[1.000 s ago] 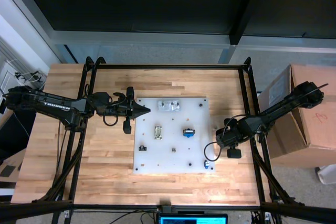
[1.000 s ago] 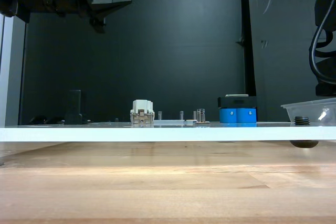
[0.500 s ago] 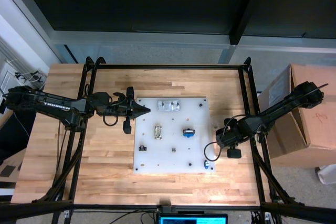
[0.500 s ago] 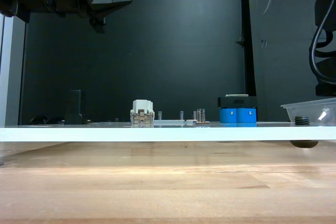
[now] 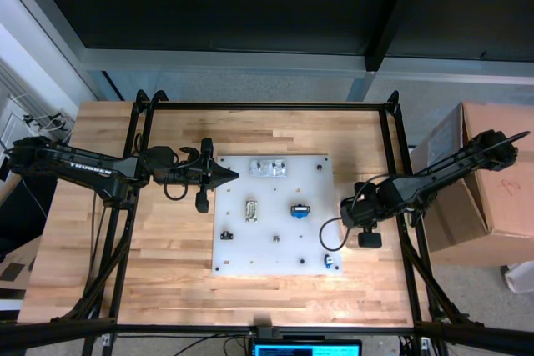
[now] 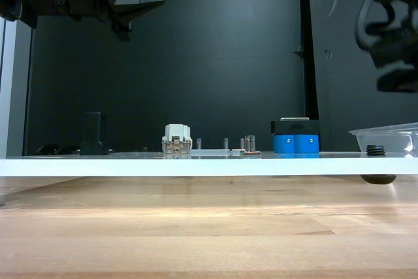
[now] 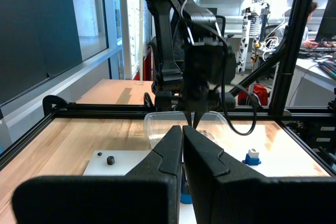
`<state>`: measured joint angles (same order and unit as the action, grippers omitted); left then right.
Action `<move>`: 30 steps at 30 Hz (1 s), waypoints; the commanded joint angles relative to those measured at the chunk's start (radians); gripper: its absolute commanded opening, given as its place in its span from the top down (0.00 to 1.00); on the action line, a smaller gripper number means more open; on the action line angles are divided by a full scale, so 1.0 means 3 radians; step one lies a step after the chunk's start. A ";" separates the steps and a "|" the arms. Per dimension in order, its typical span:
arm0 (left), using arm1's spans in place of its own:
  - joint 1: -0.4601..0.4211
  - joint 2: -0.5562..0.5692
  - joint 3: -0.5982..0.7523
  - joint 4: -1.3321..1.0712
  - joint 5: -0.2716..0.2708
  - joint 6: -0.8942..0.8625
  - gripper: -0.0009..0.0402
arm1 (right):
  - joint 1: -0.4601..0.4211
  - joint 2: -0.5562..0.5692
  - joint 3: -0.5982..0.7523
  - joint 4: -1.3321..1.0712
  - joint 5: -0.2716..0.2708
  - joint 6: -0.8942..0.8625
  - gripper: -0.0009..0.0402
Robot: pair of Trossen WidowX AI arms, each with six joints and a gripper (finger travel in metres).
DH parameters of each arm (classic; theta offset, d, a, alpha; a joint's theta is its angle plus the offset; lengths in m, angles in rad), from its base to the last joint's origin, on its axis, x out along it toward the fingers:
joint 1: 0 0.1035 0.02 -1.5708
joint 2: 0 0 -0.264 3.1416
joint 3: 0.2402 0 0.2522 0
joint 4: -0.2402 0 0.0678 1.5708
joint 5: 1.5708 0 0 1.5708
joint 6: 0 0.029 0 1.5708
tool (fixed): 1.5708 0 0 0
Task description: Pick the M12 nut and place it on its threads and fasten
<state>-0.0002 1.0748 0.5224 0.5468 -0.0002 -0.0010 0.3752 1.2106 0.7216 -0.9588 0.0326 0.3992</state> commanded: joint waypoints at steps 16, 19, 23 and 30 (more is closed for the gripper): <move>0.0000 0.0001 0.0001 0.0001 0.0000 0.0001 0.98 | -0.1069 0.0230 0.0183 0.0084 0.0015 -0.1006 0.66; 0.0000 0.0001 0.0001 0.0001 0.0000 0.0001 0.98 | -0.1128 0.0306 0.0183 0.0097 0.0013 -0.0699 0.62; 0.0000 0.0001 0.0001 0.0001 0.0000 0.0001 0.98 | -0.1176 0.0416 0.0179 0.0099 0.0008 -0.0498 0.56; 0.0000 0.0001 0.0001 0.0000 0.0000 0.0001 0.98 | -0.1288 0.0655 0.0173 0.0173 0.0106 -0.0484 0.49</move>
